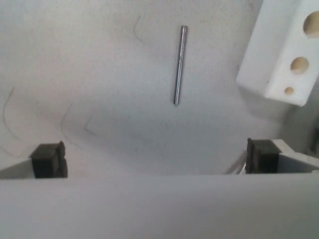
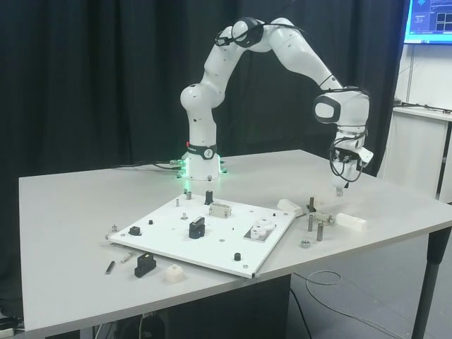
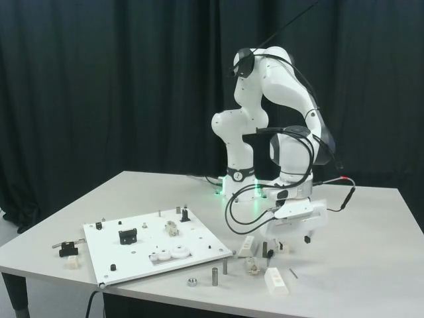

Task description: Remove round peg 2.

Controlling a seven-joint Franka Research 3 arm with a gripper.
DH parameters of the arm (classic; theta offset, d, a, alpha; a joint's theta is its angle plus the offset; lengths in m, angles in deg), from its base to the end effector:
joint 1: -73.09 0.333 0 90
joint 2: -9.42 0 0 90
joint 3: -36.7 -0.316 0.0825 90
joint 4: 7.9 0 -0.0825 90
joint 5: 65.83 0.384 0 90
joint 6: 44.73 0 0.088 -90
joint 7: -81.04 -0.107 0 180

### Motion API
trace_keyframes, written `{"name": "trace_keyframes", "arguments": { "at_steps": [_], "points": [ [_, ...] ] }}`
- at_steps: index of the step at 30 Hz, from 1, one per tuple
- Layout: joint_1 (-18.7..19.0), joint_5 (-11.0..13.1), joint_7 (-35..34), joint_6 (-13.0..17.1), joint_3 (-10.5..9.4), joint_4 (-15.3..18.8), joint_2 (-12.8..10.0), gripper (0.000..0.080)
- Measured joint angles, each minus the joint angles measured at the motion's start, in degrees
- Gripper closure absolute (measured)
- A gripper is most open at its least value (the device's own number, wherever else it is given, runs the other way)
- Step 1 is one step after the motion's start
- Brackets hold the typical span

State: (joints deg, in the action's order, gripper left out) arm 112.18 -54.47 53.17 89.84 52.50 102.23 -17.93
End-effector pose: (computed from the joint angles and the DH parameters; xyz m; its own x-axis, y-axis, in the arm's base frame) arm 0.5679 0.2559 0.2474 0.9808 -0.1926 -0.0294 -0.1926 -0.9813 0.0023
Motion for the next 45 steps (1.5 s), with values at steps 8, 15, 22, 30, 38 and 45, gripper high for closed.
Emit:
{"name": "trace_keyframes", "arguments": {
  "at_steps": [8, 15, 22, 30, 38, 45],
  "points": [
    [0.0, -1.3, 0.0, -0.2, 0.76, -0.4, 0.0, 0.0003],
    [-0.2, -4.3, 0.2, -1.7, 2.19, -1.4, 0.0, 0.0003],
    [-1.3, -8.4, 0.8, -5.4, 4.27, -2.7, 0.0, 0.0003],
    [-5.6, -13.1, 3.3, -10.0, 4.54, -3.8, 0.5, 0.0003],
    [-11.6, -16.9, 6.9, -13.6, 3.43, -3.9, 2.1, 0.0003],
    [-18.1, -19.7, 10.5, -17.1, 1.06, -3.5, 4.2, 0.0003]
  ]
}}
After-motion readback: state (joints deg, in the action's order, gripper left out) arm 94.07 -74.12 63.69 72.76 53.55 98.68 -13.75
